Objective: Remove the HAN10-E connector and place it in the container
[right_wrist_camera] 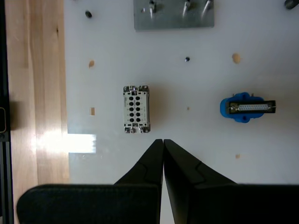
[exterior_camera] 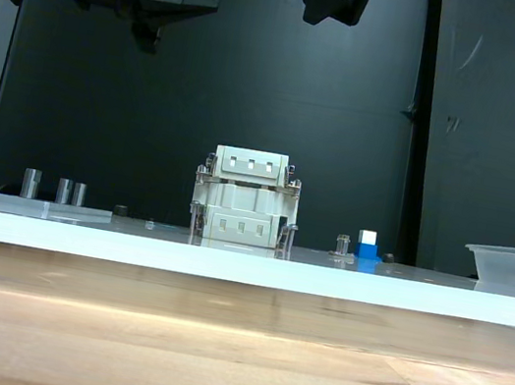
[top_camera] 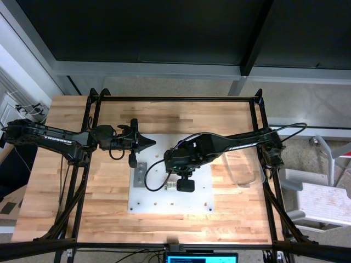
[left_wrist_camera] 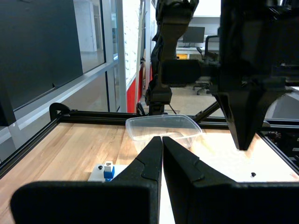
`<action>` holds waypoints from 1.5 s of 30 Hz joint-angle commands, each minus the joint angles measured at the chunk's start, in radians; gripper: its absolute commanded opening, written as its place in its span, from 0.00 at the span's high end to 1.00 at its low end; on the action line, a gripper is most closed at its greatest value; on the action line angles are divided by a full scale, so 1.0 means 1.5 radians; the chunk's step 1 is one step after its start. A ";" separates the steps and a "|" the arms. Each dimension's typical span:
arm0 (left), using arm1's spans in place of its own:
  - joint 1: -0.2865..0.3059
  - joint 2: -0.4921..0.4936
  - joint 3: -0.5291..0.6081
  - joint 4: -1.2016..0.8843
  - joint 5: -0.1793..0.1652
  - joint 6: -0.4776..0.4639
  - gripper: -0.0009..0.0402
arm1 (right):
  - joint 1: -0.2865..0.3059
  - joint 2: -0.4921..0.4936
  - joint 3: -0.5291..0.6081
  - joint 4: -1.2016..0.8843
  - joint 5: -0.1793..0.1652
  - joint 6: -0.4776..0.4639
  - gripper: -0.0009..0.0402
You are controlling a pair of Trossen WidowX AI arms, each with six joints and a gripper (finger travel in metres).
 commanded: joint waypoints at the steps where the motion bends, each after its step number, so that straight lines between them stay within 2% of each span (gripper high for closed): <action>1: 0.000 0.000 0.000 0.000 0.000 0.000 0.98 | 0.006 0.033 0.042 -0.017 0.000 0.002 0.98; 6: 0.000 0.000 0.000 0.000 0.000 0.000 0.98 | 0.013 0.076 0.085 -0.033 -0.001 0.007 0.98; 10: 0.000 0.000 0.000 0.000 0.000 0.000 0.98 | 0.017 0.100 0.098 -0.044 -0.002 0.007 0.92; 27: 0.000 0.000 0.000 -0.001 0.000 0.000 0.98 | 0.027 0.154 0.089 -0.027 0.006 0.027 0.42; 31: 0.000 0.000 0.000 -0.001 0.000 0.000 0.98 | 0.030 0.167 0.085 -0.019 0.006 0.035 0.33; 35: 0.000 0.000 0.000 -0.002 0.000 0.000 0.98 | 0.032 0.180 0.085 -0.020 0.006 0.038 0.30; 45: 0.000 0.000 0.000 0.000 0.000 0.000 0.98 | 0.035 0.205 0.084 -0.002 0.006 0.035 0.30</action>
